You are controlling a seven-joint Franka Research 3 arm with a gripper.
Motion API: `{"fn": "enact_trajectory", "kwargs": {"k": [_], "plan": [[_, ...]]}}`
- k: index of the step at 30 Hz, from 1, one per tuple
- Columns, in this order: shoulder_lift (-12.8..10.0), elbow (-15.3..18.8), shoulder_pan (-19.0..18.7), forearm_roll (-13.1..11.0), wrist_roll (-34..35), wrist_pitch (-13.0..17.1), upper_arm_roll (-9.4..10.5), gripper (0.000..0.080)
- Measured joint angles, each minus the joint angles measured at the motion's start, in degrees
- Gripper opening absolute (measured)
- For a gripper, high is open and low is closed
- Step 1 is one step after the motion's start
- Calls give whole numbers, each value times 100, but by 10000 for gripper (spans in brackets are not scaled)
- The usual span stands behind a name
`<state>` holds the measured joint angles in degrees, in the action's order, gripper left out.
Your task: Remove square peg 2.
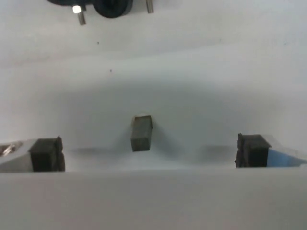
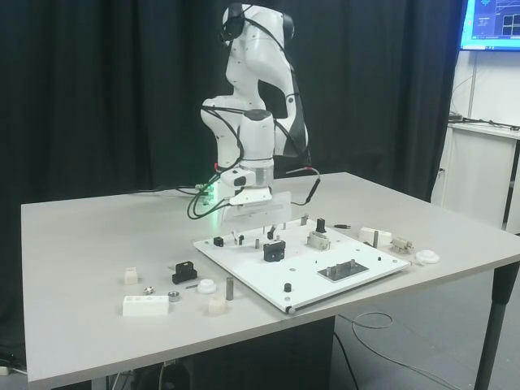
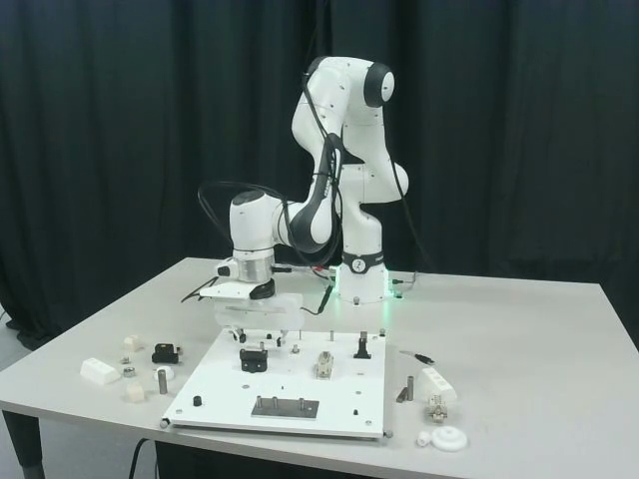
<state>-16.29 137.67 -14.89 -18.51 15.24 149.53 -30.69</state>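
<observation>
In the wrist view a small grey square peg (image 1: 142,133) stands upright on the white board (image 1: 201,96). My gripper (image 1: 148,153) is open. Its black pads (image 1: 46,154) sit wide apart on either side of the peg, and neither touches it. In the first room view the gripper (image 2: 240,233) hangs low over the back left part of the board (image 2: 325,288). The second room view shows the gripper (image 3: 262,332) just above the board's (image 3: 300,394) far left corner. The gripper hides the peg in both room views.
On the board stand a black block (image 2: 274,250), a grey connector (image 2: 317,238), a metal plate (image 2: 348,270) and thin pins (image 1: 81,18). Loose on the table lie a white block (image 2: 146,305), a black clip (image 2: 185,271), a grey cylinder (image 2: 230,288) and white parts (image 2: 375,236).
</observation>
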Motion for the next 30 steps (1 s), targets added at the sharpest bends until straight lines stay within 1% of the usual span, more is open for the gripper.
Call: {"fn": "enact_trajectory", "kwargs": {"k": [9, 14, 19, 20, 25, 26, 30], "plan": [[-109, 23, 0, -139, 10, 185, 80, 800], [-167, 23, 0, -160, 17, 252, 118, 800], [-211, 23, -2, -235, 80, 329, 141, 800], [-216, 23, -2, -235, 80, 330, 145, 712], [-231, 23, -7, -234, 36, 335, 155, 712], [-231, 23, -7, -234, 21, 335, 155, 530], [-231, 23, -7, -233, -44, 334, 155, 530]]}}
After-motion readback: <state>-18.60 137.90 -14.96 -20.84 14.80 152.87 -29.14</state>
